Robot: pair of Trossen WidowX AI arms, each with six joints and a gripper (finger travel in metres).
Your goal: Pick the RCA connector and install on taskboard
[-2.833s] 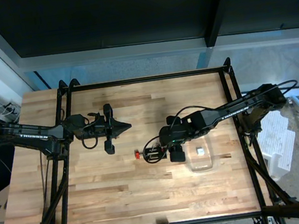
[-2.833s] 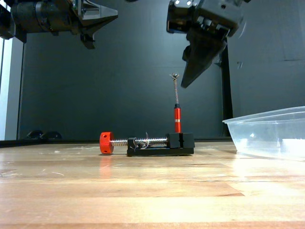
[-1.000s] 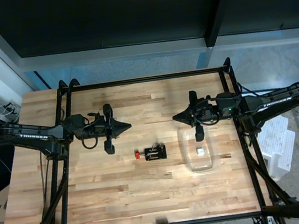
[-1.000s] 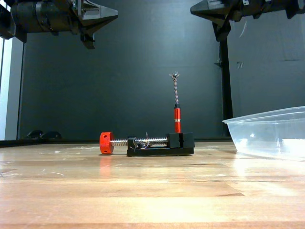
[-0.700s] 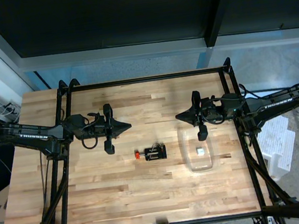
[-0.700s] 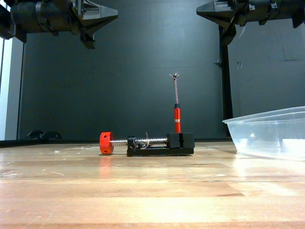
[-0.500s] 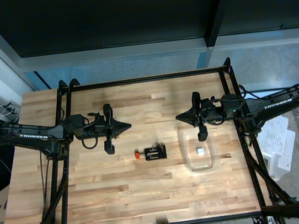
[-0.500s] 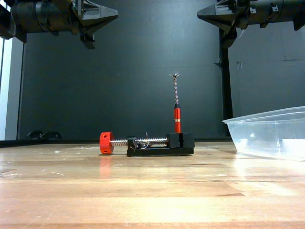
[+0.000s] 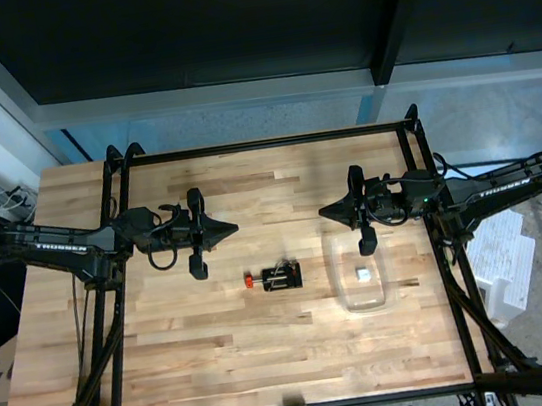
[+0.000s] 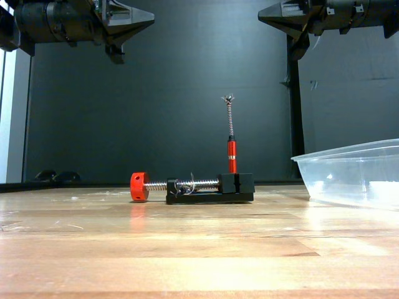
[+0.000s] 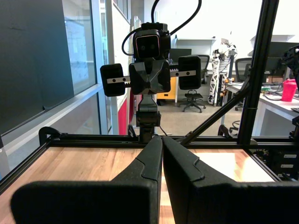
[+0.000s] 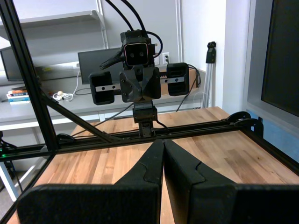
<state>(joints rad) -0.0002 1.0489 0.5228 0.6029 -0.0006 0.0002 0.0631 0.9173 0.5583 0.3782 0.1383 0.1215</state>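
The taskboard [image 9: 282, 278] is a small black block [image 10: 209, 188] with a red-orange knob [image 10: 138, 186] at its left end. It lies mid-table. The RCA connector [image 10: 231, 156], a slim red plug with a spring tail, stands upright in the block's right end, and nothing holds it. My left gripper [image 9: 236, 228] hangs high to the left of the board [image 10: 153, 20]; its fingers [image 11: 152, 154] are pressed together, empty. My right gripper [image 9: 320, 214] hovers high to the right [image 10: 260, 10], and its fingers [image 12: 154, 161] also meet on nothing.
A clear plastic tray [image 9: 347, 298] sits right of the taskboard, under the right arm, with a small white cube [image 9: 363, 274] inside; its wall [image 10: 349, 171] shows in the low view. A black frame [image 9: 263, 144] borders the table.
The right gripper has left the connector's spring tip, risen and drawn back to the right. It has held still for the last half second. The left arm has not moved.
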